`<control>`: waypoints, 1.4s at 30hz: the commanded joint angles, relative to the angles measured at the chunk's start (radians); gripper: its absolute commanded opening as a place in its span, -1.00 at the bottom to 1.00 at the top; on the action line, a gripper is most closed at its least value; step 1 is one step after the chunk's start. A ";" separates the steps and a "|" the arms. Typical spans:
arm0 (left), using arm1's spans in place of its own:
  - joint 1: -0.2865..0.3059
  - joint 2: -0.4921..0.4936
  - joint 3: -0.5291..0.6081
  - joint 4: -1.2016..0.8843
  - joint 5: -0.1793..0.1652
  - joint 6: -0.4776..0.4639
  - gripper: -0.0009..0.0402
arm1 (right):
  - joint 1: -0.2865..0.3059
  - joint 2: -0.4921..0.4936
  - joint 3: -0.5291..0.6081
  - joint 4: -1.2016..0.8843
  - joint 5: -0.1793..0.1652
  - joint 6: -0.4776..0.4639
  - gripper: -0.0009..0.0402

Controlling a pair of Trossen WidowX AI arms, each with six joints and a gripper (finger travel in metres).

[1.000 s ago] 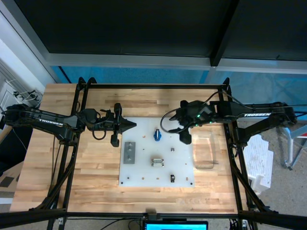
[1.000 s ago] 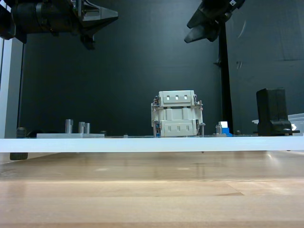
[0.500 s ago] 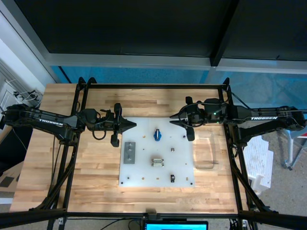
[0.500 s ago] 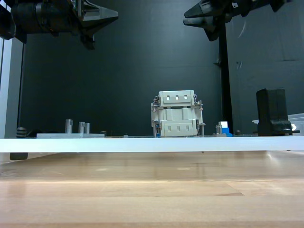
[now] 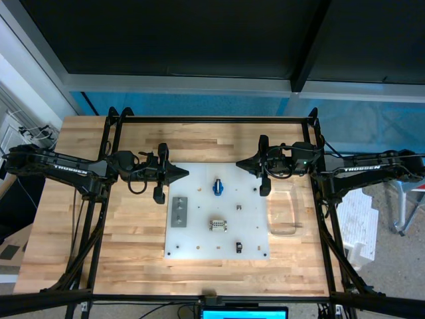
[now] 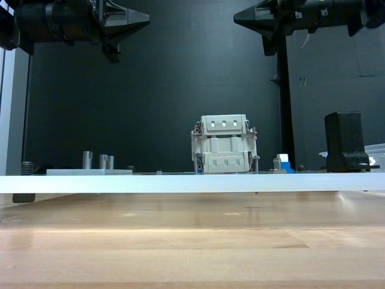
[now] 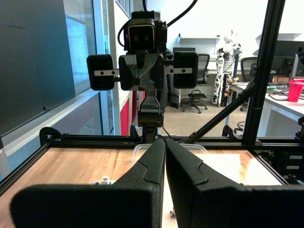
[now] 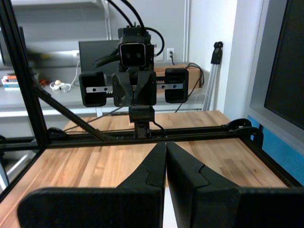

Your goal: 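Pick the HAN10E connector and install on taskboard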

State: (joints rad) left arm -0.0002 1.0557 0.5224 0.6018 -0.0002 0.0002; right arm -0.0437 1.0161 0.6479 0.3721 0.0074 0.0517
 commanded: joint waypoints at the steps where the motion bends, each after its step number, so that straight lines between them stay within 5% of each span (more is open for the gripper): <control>1: 0.000 0.000 0.000 0.000 0.000 0.000 -0.95 | 0.000 0.000 -0.027 0.032 0.001 0.019 -0.96; 42: 0.000 0.000 0.000 0.000 0.000 0.000 -0.95 | 0.007 0.000 -0.064 0.060 -0.011 0.046 -0.96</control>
State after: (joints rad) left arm -0.0002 1.0557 0.5224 0.6018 -0.0002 -0.0002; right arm -0.0376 1.0157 0.5819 0.4332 -0.0036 0.0975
